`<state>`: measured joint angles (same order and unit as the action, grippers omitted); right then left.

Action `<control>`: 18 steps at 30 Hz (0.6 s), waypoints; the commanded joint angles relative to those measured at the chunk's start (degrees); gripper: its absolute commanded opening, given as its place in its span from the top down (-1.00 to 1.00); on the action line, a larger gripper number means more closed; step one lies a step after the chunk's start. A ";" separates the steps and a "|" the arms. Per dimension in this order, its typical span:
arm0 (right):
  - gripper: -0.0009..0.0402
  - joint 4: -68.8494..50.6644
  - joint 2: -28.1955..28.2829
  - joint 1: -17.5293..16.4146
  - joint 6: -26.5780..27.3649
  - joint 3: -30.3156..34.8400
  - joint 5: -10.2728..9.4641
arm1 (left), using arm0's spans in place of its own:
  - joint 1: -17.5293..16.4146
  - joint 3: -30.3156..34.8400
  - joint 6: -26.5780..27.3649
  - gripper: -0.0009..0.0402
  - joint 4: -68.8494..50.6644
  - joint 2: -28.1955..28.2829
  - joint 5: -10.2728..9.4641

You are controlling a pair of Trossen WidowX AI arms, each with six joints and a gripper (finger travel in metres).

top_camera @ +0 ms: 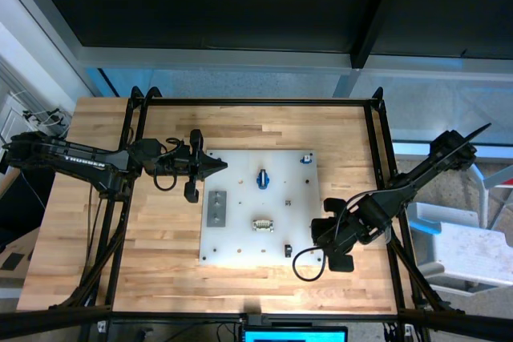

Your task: Pick the 16mm bar from the taskboard and place it in the container

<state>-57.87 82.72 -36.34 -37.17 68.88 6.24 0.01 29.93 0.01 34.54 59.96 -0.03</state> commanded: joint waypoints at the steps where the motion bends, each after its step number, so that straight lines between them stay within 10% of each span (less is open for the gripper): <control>1: 0.84 -0.31 -0.24 0.09 0.09 0.00 0.20 | -0.02 0.02 0.00 0.96 0.00 0.02 0.00; 18: 0.84 -6.29 -2.60 1.03 -1.44 -0.63 1.81 | -0.02 0.02 0.00 0.96 0.00 0.02 0.00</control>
